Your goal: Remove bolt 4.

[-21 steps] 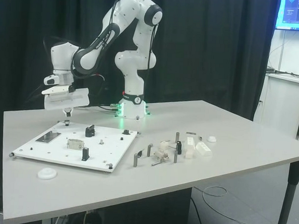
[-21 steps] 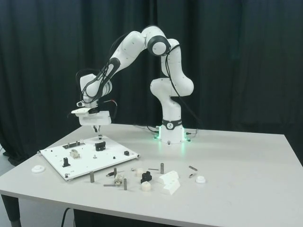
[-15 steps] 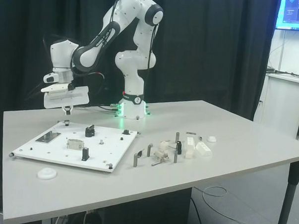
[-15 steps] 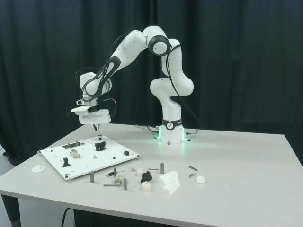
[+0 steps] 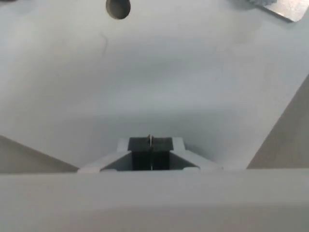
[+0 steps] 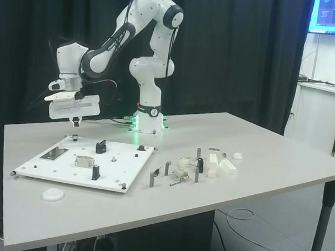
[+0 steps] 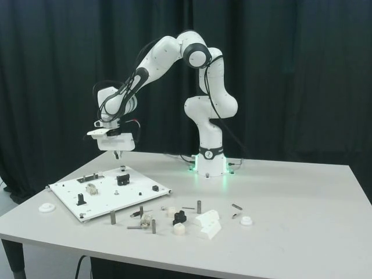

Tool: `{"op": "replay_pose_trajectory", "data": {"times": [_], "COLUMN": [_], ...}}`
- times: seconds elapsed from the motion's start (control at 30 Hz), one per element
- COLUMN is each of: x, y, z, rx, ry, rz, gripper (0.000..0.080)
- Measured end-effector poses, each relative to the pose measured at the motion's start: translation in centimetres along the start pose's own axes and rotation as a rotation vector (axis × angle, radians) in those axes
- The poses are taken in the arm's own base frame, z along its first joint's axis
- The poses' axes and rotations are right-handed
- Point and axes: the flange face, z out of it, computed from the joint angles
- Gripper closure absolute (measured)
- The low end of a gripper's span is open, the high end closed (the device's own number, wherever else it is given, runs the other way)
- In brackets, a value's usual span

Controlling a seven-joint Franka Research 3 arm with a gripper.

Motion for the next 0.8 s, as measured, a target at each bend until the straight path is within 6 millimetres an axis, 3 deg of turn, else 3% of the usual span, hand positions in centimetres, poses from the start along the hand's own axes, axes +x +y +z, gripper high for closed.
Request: {"op": "replay_pose_trajectory", "data": {"times": [0.13,0.17,0.3,0.33,0.5,0.53,0.8], "x": [0.1,0.1,0.3,0.3,0.6,0.6,0.9], "y": [-0.1,-0.1,-0.1,0.0,0.0,0.1,0.2], "z": [-0.2,-0.2,-0.4,-0.5,-1.0,-1.0,-1.5], "rx": [-0.001,-0.001,-0.002,-0.002,-0.007,-0.008,-0.013], "ry": [0.003,0.004,0.009,0.011,0.019,0.020,0.024], "rz": [0.003,0.004,0.044,0.062,0.134,0.143,0.243], "gripper": [0.0802,0.0646,0.0646,0.0333,0.0333,0.0092,0.0092]}}
